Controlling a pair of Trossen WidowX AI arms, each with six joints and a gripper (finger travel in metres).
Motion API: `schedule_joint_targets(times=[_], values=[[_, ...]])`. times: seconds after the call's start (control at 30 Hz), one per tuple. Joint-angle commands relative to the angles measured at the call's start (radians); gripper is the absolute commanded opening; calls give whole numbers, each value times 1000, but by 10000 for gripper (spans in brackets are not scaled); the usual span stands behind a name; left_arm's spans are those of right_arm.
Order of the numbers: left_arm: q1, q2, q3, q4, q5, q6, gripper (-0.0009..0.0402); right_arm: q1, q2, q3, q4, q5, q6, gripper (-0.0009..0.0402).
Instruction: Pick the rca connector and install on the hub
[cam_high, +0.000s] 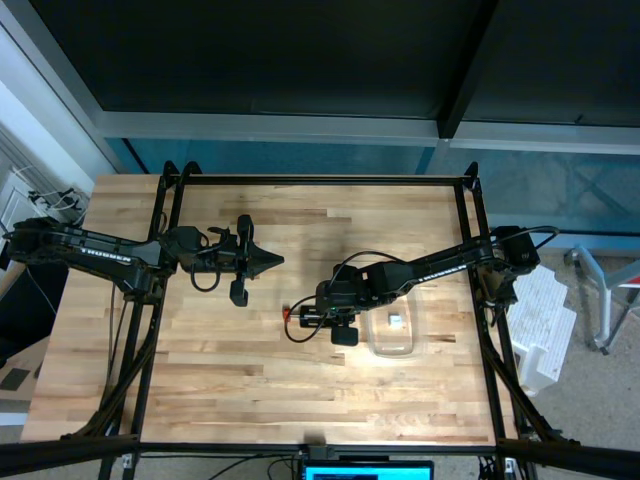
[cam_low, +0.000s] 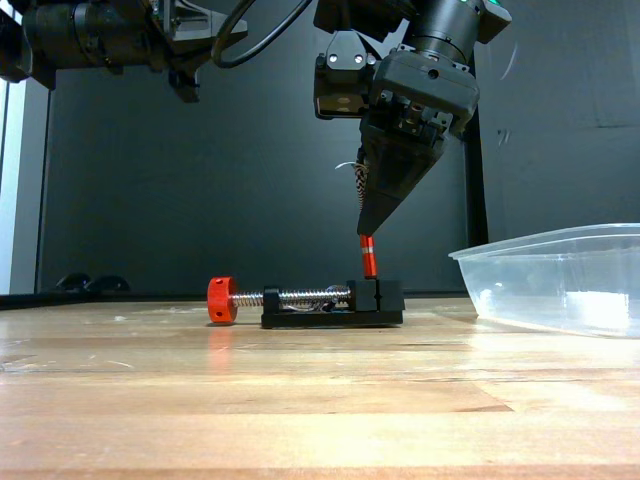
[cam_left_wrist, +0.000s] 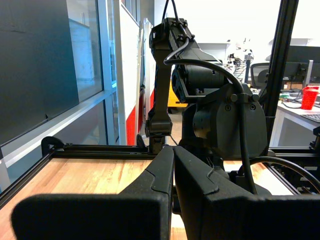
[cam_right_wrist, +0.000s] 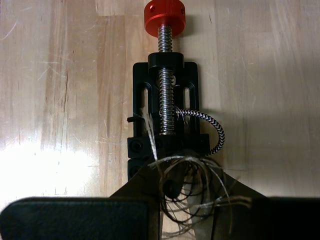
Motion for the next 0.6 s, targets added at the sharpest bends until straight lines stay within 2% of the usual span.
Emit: schedule_joint_targets(times=[0.03, 0.33, 0.6], values=[[0, 0, 0, 0, 0, 0, 0, 0, -4, 3, -5, 0, 1, 46], [0, 0, 0, 0, 0, 0, 0, 0, -15, 47, -50, 8, 2, 105], [0, 0, 0, 0, 0, 0, 0, 1, -65, 44, -99, 8, 5, 162]])
